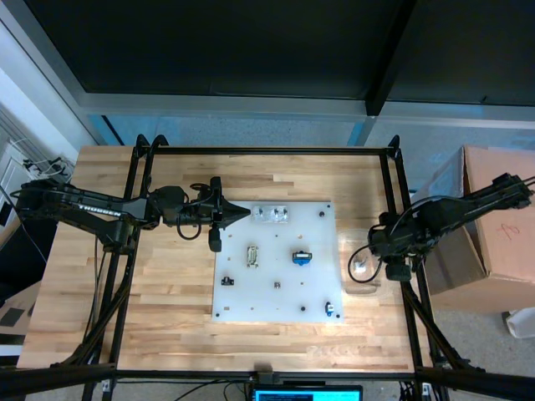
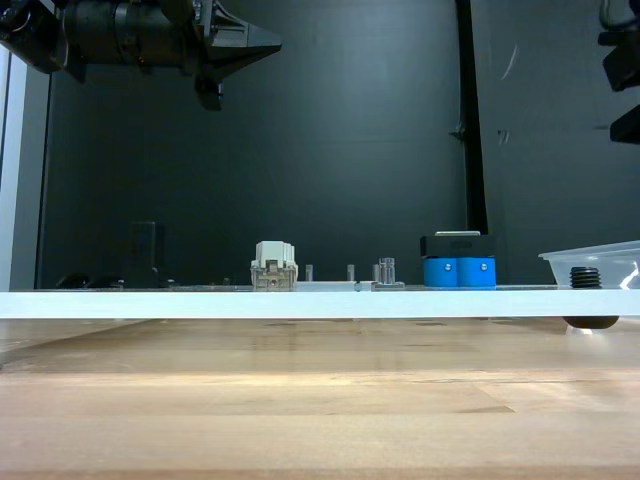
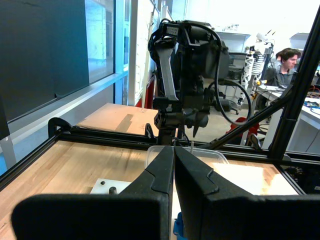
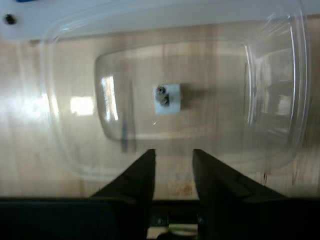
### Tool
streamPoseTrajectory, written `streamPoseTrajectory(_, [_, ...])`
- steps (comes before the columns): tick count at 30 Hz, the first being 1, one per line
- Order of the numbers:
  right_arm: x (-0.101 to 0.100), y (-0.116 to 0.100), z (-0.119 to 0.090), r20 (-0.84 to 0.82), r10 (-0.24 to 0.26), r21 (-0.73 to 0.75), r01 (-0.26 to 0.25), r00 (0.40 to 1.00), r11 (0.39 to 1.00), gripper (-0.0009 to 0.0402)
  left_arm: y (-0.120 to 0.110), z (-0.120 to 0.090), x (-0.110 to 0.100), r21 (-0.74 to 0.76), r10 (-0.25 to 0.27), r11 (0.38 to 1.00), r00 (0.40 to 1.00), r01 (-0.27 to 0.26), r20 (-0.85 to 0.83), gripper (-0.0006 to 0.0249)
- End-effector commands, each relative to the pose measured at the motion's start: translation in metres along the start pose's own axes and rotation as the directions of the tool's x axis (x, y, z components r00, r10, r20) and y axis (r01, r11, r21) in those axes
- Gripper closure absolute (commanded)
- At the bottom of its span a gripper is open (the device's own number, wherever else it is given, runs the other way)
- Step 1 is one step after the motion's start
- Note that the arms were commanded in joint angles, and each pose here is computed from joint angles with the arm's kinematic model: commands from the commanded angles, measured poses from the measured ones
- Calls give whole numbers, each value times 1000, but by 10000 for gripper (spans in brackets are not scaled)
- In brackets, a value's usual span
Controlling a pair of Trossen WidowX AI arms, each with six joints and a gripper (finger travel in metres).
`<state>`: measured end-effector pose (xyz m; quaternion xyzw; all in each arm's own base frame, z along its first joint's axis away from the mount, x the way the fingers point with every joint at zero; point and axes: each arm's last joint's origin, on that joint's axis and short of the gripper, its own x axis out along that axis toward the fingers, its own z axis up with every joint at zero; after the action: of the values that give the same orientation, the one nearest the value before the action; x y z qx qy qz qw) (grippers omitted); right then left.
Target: Pick the RJ45 connector and install on the taskboard
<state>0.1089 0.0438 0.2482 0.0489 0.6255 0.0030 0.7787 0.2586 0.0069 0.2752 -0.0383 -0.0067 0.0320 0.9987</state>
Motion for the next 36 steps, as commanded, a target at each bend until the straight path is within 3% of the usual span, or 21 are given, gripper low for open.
streamPoseTrajectory(1, [12, 3, 2, -10, -9, 6, 9, 1000, 1000, 237, 0, 0, 0, 0, 0, 1000, 1000, 0, 0, 243])
streamPoseTrajectory(10, [42, 11, 10, -11, -36, 20, 36, 999, 999, 216, 0, 0, 0, 0, 0, 1000, 1000, 0, 0, 243])
streamPoseTrajectory(15, [50, 14, 16, -16, -63, 8, 63, 998, 998, 217, 0, 0, 0, 0, 0, 1000, 1000, 0, 0, 243])
streamPoseTrajectory(30, [71, 16, 16, -23, -70, -11, 69, 997, 998, 218, 0, 0, 0, 0, 0, 1000, 1000, 0, 0, 243])
streamPoseTrajectory(36, [72, 16, 16, -17, -71, -14, 71, 997, 997, 256, 0, 0, 0, 0, 0, 1000, 1000, 0, 0, 243])
